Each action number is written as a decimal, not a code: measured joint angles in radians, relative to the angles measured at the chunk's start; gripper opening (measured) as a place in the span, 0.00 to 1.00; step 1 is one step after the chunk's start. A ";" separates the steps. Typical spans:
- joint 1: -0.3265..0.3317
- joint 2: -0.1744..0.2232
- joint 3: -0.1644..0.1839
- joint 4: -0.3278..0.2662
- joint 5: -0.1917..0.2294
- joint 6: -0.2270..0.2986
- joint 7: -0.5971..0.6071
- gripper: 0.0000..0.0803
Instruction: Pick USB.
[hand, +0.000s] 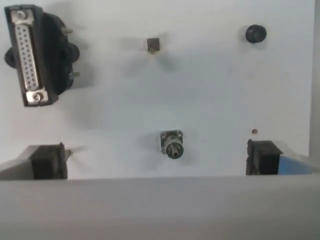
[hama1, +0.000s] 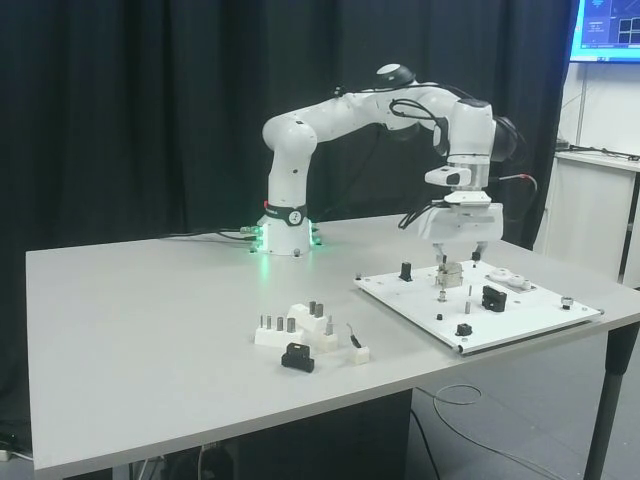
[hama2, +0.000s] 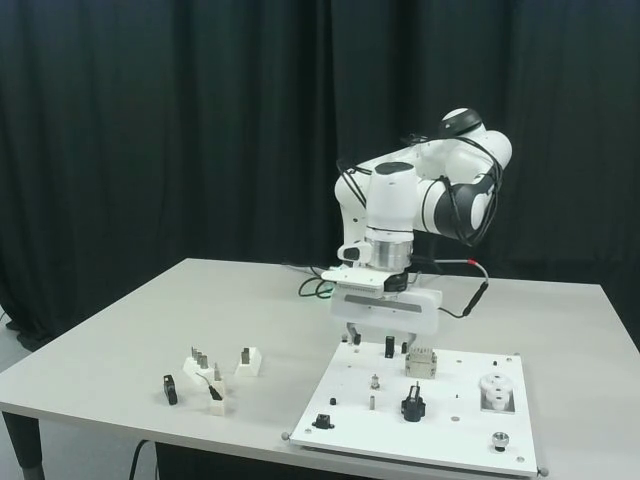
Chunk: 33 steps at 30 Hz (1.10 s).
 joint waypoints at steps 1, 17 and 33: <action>-0.001 0.000 0.001 0.001 0.001 0.001 0.000 1.00; -0.067 0.001 -0.006 0.020 -0.047 0.042 -0.154 1.00; -0.198 0.001 -0.015 0.029 -0.039 0.029 -0.246 1.00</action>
